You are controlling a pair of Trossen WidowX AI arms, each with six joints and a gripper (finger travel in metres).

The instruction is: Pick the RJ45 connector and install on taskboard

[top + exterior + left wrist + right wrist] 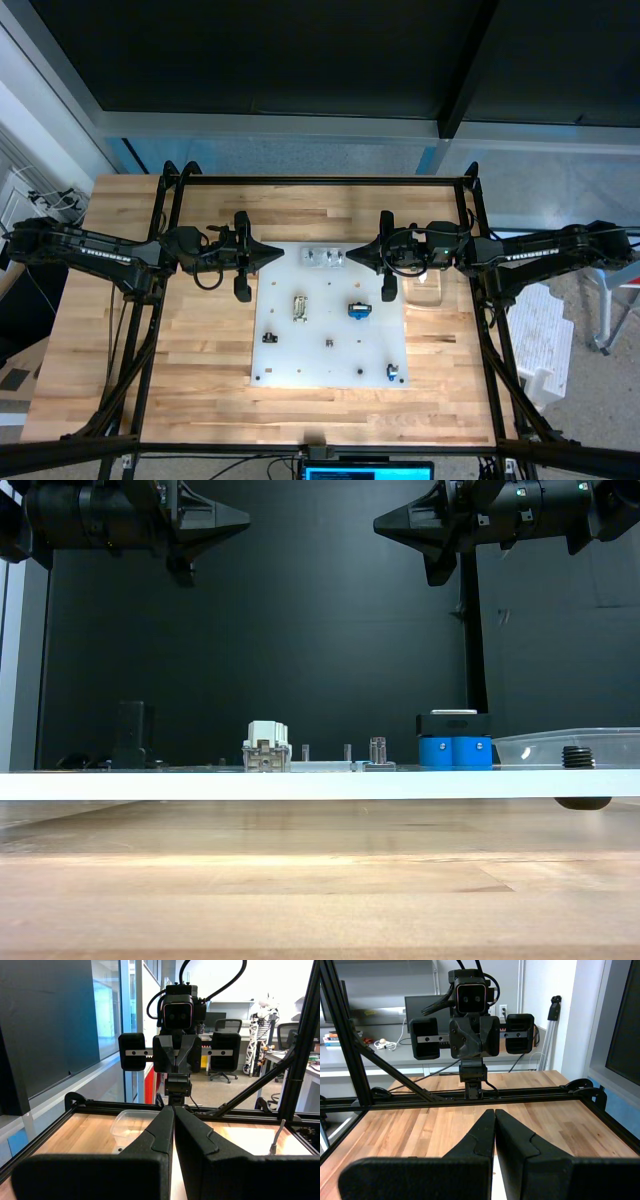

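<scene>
At the near right corner of the white board [330,330], the small blue jack [393,374] shows a pale top with a grey fleck. It is too small in the high view to tell whether the connector is seated there, and no view shows plainly where the connector is. The board lies flat on the wooden table [180,380], and several small fixtures stand across its middle.

Farther back, the clear tray [425,291] sits just beside the board's far right corner. It also shows in the left wrist view [131,1127], but its contents are hard to make out; there seems to be only a pale shape inside.

Both arms hang above the board's far edge, well clear of its surface (the low view shows them high overhead), and they point inward at each other. The left gripper [283,255] is over the board's far left corner. Its own camera shows its fingers [162,1132] pressed flat together with nothing between them. The right gripper [348,255] faces it from over the board's far middle. Its fingers [482,1135] are likewise closed tight against each other and hold nothing.
</scene>
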